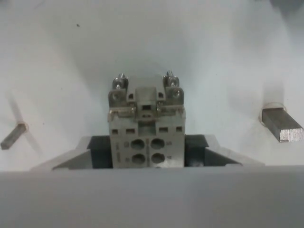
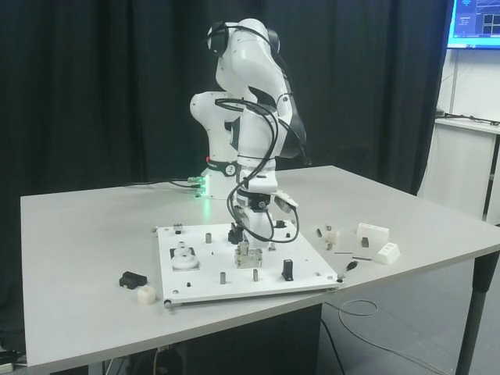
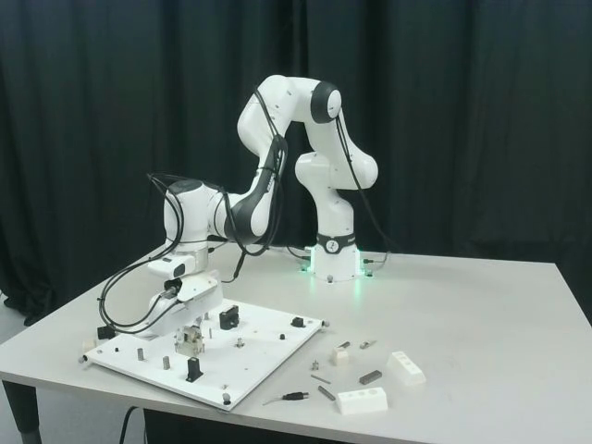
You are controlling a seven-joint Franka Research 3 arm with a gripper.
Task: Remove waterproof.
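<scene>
In the wrist view, a grey connector (image 1: 146, 130) stood directly below the camera, centred in the frame. Its top carried metal clamps and four screws, and its near face showed four round sockets. It sat in a black-lined grey housing (image 1: 204, 152) on the white board (image 1: 66, 71). A blurred grey band filled the foreground. The fingertips were not visible here, so I could not tell from this view whether the gripper was open or closed. A short metal bar (image 1: 281, 125) stood on the board to one side of the connector, and a thinner pin (image 1: 13, 136) on the other side.

In the first room view, the white arm (image 2: 246, 86) bent down over the board (image 2: 305, 269) on the grey table (image 2: 78, 234). The gripper (image 2: 251, 232) hung just above the connector (image 2: 248, 255), near the board's middle. The gap between them was too small to judge contact, and the fingers' state was unclear. White blocks (image 2: 376, 241) lay on the table beyond the board.

In the second room view, the arm (image 3: 277, 148) reached from its base toward the board (image 3: 268, 356). The gripper (image 3: 191, 313) was right over the connector (image 3: 191, 340). A black part (image 3: 228, 317) stood nearby on the board.
</scene>
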